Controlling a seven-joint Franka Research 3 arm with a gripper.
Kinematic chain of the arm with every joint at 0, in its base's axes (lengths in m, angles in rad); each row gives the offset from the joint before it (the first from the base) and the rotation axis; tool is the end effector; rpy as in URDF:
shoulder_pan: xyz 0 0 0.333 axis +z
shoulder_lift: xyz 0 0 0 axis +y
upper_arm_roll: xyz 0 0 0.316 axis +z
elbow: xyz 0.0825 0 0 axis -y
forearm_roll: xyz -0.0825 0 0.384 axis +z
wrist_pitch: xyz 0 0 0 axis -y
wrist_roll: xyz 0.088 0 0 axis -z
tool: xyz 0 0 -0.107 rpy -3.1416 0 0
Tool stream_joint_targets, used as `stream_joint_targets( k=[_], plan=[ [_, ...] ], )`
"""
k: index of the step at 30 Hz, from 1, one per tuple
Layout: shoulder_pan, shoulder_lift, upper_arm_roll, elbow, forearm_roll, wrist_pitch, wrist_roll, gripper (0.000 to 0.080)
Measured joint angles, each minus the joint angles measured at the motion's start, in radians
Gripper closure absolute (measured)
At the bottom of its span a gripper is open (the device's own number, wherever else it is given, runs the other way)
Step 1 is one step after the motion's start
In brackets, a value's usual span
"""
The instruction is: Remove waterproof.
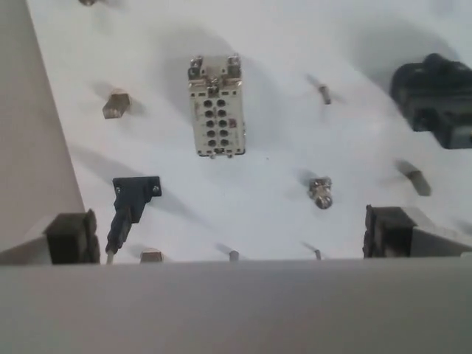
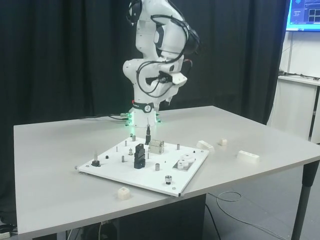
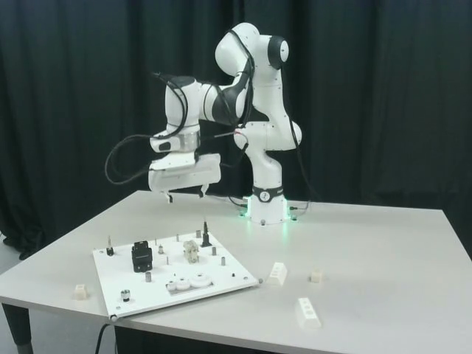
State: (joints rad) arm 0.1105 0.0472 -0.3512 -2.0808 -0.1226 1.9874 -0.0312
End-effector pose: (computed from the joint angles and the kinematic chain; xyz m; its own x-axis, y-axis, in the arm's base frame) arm 0.5220 -0.1347 0.3955 0.9767 -0.1590 -0.1443 -0.1429 -0.9830 0.1156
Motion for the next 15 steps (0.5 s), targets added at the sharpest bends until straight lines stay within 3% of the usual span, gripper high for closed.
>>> stream_joint_targets(
  k=[15],
  plan=[
    [-0.006,0.003,-0.016,-0.162,-0.001,0.181,-0.042,0.0003]
  ],
)
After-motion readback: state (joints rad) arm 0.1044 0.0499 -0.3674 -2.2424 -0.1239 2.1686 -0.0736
